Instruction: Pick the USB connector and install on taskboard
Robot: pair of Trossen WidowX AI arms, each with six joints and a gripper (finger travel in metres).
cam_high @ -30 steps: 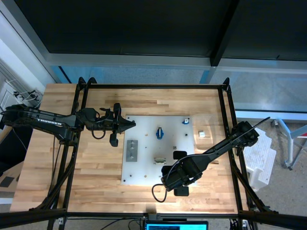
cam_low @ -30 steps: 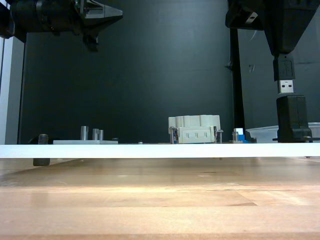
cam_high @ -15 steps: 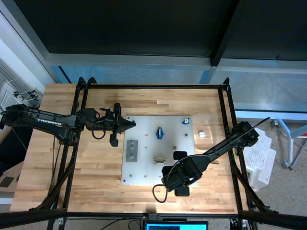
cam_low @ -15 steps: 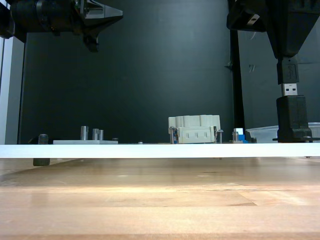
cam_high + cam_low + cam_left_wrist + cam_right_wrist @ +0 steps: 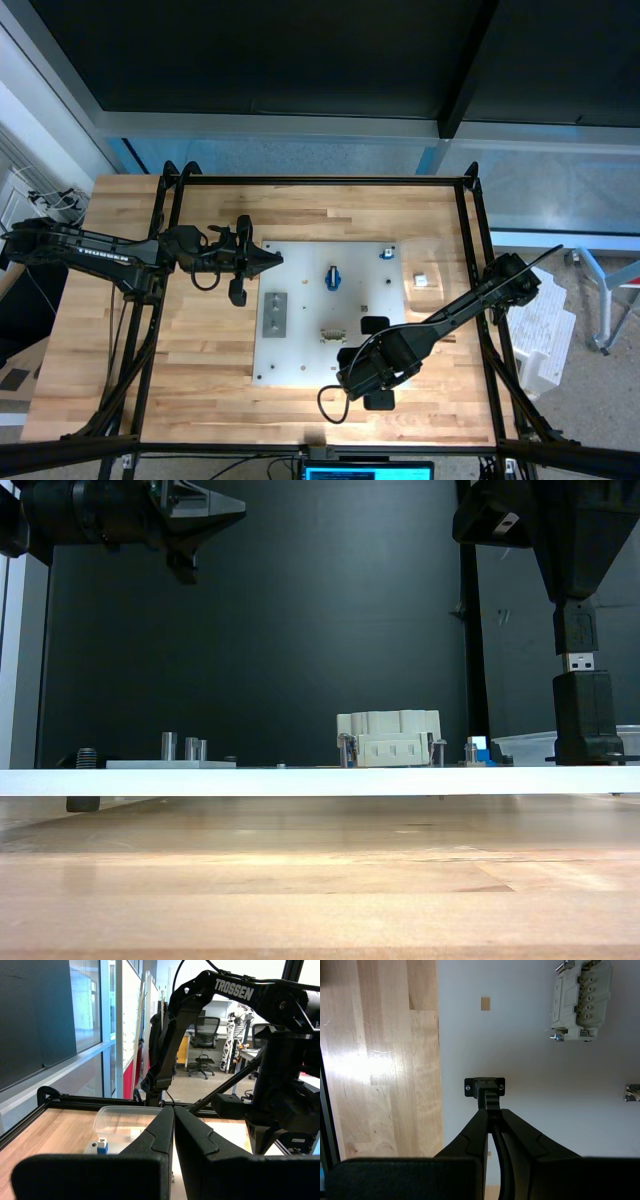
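Note:
My right gripper points straight down over the near right part of the white taskboard and is shut on the black USB connector. The plug's metal tip is just entering the upright black socket on the board. In the right wrist view the shut fingers hold the USB connector directly above that socket. The left gripper hovers high over the board's left edge, shut and holding nothing, far from the connector.
On the board stand a grey metal block, a blue part and a beige multi-pin socket. A clear plastic container lies right of the board. A black frame rail borders the table.
The right gripper has lowered the USB connector: the gap between its metal tip and the black socket has closed, and the tip now enters the socket. The left arm has not moved.

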